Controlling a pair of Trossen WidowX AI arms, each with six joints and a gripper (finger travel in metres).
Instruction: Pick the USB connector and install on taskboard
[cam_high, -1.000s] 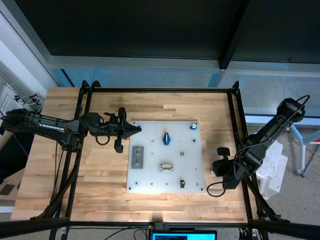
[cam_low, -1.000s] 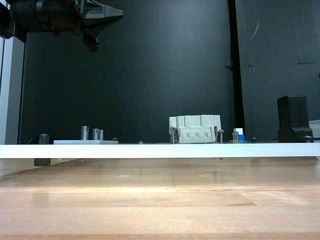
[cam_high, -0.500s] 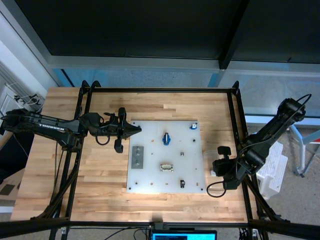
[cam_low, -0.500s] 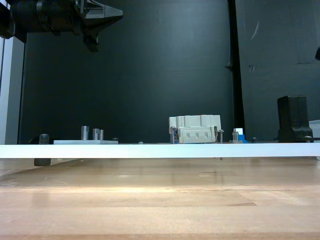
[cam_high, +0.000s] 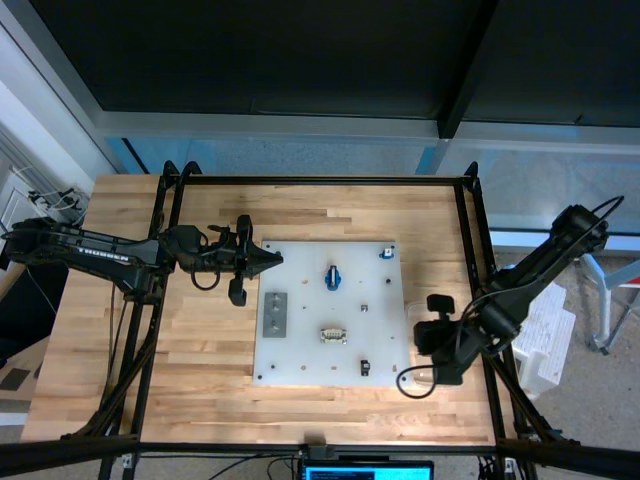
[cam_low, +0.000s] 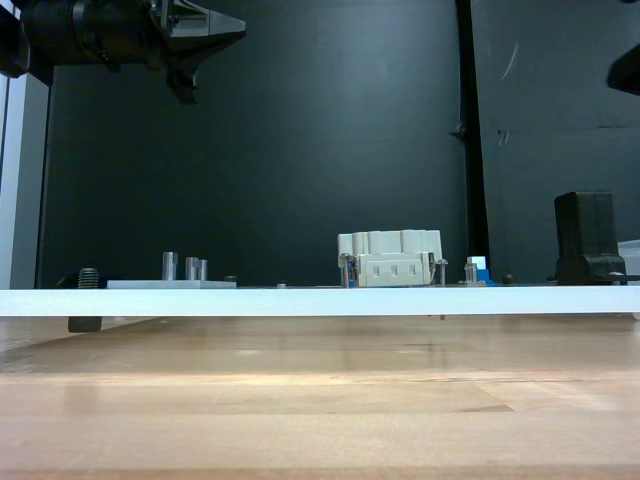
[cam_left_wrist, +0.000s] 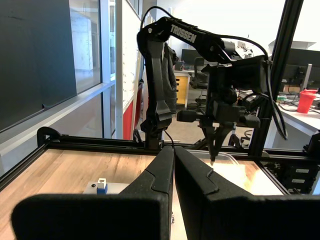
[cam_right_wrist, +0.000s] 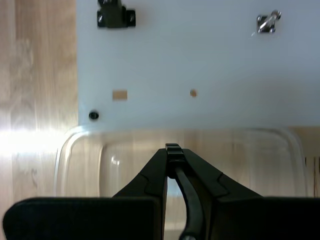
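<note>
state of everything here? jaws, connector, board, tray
left gripper: jaws shut, empty, high above taskboard's far left corner
right gripper: jaws shut on what looks like the USB connector, above tray
USB connector: held, not yet installed
taskboard: flat on table
tray: on table beside taskboard

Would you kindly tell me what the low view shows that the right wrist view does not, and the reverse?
Only the low view shows the left pincer, hanging shut high above the left side of the taskboard, along with the pale multi-pin socket and the grey block. Only the right wrist view shows the clear tray, lying beneath the shut right pincer just off the board's edge. Both show the taskboard and its black fitting.
</note>
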